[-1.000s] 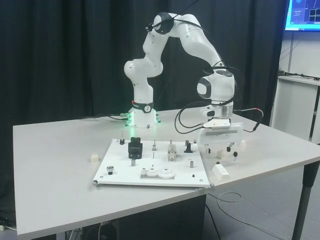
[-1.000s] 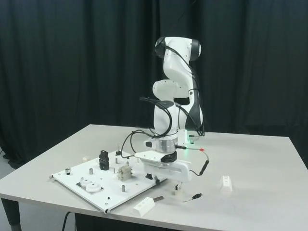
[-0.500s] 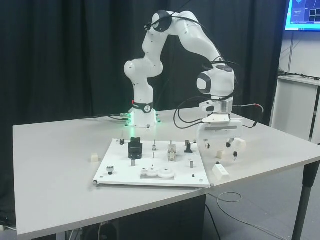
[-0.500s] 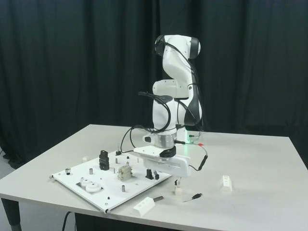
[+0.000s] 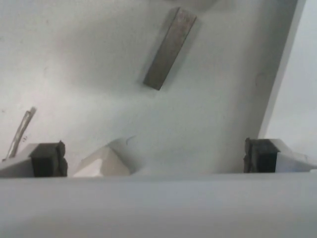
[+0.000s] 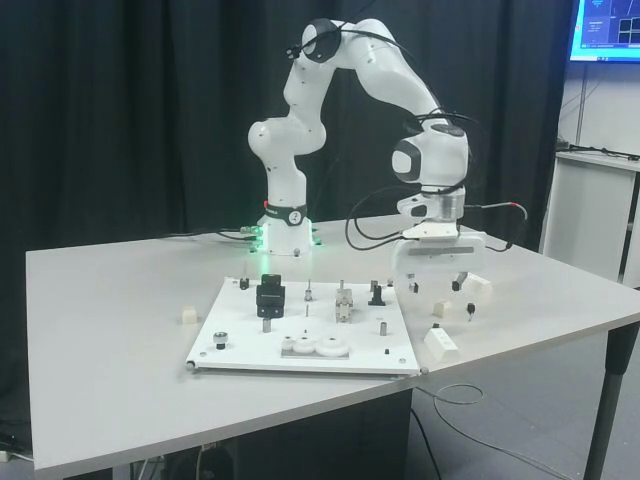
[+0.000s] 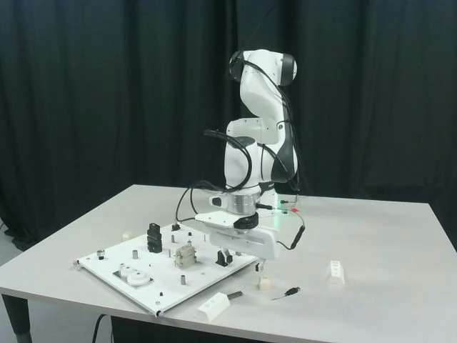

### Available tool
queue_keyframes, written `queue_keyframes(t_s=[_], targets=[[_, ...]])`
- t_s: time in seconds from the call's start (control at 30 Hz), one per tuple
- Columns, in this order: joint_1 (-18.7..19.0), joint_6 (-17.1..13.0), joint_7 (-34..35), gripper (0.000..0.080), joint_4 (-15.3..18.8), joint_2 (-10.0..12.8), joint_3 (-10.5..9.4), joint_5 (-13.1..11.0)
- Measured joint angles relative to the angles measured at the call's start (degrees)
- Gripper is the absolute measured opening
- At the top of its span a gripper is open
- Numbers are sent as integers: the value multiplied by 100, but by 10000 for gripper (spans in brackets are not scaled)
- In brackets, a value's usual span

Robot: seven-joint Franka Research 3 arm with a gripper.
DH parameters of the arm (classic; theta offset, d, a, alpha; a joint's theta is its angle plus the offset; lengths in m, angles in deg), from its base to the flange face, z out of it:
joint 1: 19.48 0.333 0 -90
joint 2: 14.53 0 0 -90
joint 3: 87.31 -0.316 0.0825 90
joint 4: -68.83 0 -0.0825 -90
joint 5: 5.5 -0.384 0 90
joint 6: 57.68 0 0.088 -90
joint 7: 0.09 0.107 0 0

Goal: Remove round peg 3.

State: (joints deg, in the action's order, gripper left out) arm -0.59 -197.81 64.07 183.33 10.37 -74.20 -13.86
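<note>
— one grey table (image 6: 110,300) carries what?
— white board (image 6: 300,325) at centre; gripper (image 6: 437,284) hovers at its 3 o'clock, fingers (image 5: 48,158) spread apart, empty.
— and round peg 3?
— a grey peg (image 7: 234,294) lies on the table at the board's 5 o'clock, beside a white block (image 7: 213,306).

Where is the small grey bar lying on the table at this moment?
In the second room view, the grey bar lies on the grey table, just off the white board, beside a white block.
</note>
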Motion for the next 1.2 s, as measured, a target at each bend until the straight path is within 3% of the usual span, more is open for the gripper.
queue_keyframes(t_s=[0.67,1.2], targets=[[-8,-13,257,800,-33,-37,124,20],[-157,-127,429,800,-252,56,473,20]])
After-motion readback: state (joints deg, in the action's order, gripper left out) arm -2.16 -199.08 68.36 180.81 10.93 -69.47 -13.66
